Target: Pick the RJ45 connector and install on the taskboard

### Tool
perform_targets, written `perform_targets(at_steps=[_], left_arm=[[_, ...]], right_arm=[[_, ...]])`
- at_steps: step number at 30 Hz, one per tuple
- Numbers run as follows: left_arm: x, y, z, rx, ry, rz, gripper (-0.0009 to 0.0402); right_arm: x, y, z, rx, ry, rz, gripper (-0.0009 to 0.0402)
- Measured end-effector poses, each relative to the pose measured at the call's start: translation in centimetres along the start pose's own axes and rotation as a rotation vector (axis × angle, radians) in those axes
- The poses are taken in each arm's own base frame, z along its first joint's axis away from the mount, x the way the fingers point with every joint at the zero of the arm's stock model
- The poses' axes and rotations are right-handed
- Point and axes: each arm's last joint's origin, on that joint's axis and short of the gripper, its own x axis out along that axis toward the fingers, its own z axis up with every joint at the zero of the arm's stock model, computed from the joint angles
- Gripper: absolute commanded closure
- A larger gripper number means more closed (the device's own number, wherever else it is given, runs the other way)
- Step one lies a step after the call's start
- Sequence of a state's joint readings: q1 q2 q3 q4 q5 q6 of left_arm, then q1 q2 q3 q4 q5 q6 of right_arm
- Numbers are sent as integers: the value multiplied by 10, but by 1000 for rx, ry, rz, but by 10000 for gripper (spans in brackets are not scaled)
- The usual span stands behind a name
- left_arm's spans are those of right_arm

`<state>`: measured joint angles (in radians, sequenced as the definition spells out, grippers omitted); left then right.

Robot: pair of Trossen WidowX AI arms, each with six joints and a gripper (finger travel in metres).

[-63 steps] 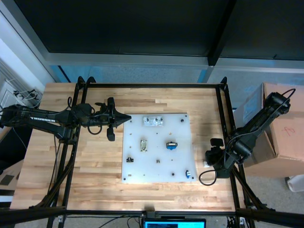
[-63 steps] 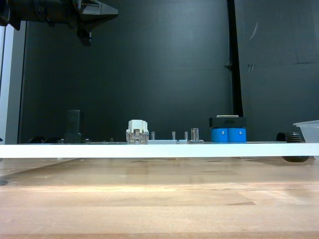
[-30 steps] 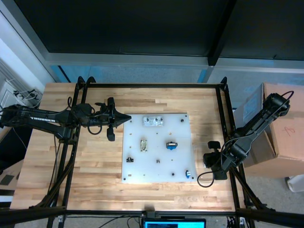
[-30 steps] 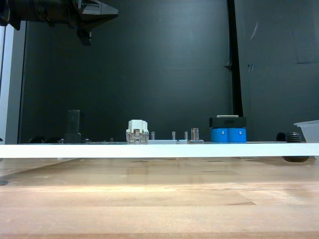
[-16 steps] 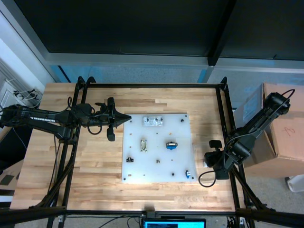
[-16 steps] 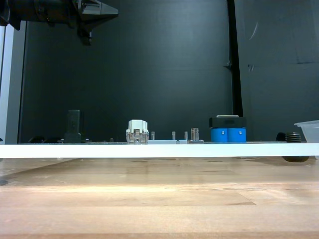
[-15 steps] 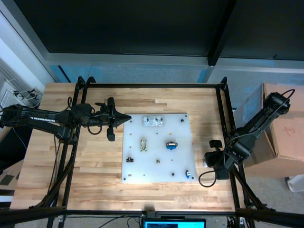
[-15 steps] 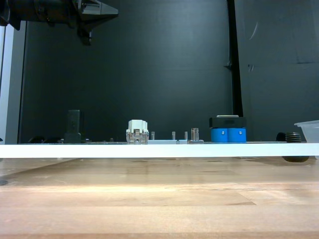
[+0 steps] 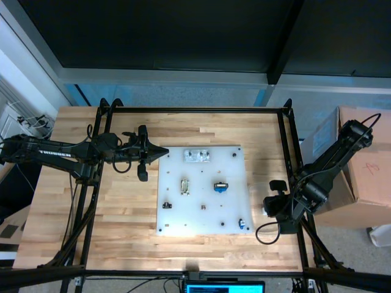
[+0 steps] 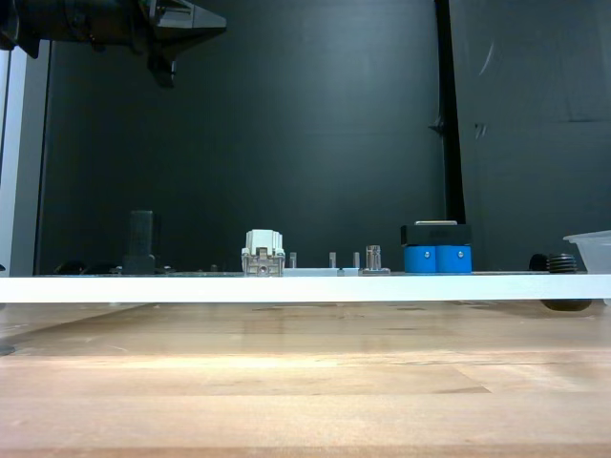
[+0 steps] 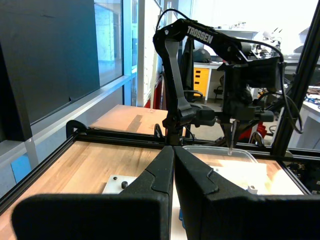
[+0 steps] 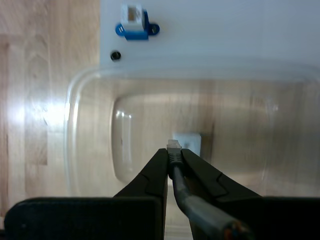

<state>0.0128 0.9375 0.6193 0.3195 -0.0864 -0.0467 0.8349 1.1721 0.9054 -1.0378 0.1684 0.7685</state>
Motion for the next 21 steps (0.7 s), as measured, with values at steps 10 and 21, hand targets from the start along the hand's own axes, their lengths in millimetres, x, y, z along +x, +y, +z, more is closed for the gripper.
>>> perform_targets(at_steps=[10,21], left_arm=[[0,0,0,0,0,0,393],[0,0,0,0,0,0,393]], right_arm=[[7,14,31,21,1,-50,393],[20,25,67,30,12,-77,393]])
